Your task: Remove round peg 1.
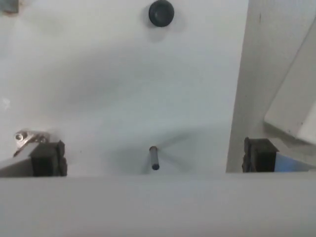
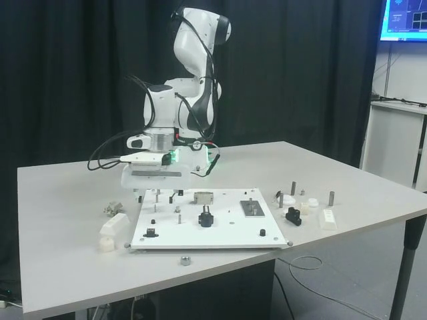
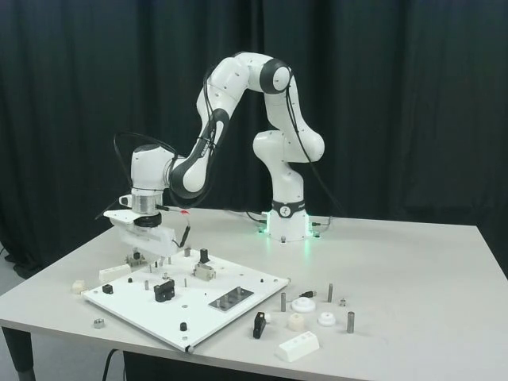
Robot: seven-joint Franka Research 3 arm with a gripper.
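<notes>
One peg: round peg 1 (image 1: 154, 158) stands upright in the white board (image 1: 123, 89).
Relation: it sits centred between the fingertips, its long axis vertical.
Gripper (image 1: 153, 157): spread wide, both pads well clear, holding nothing.

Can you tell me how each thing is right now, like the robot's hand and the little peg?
gripper: jaws open, one each side of the peg, not touching it.
round peg: upright in the board, not yet pulled out.
white board: lying flat on the table.
grey table: holding the board and loose parts.
</notes>
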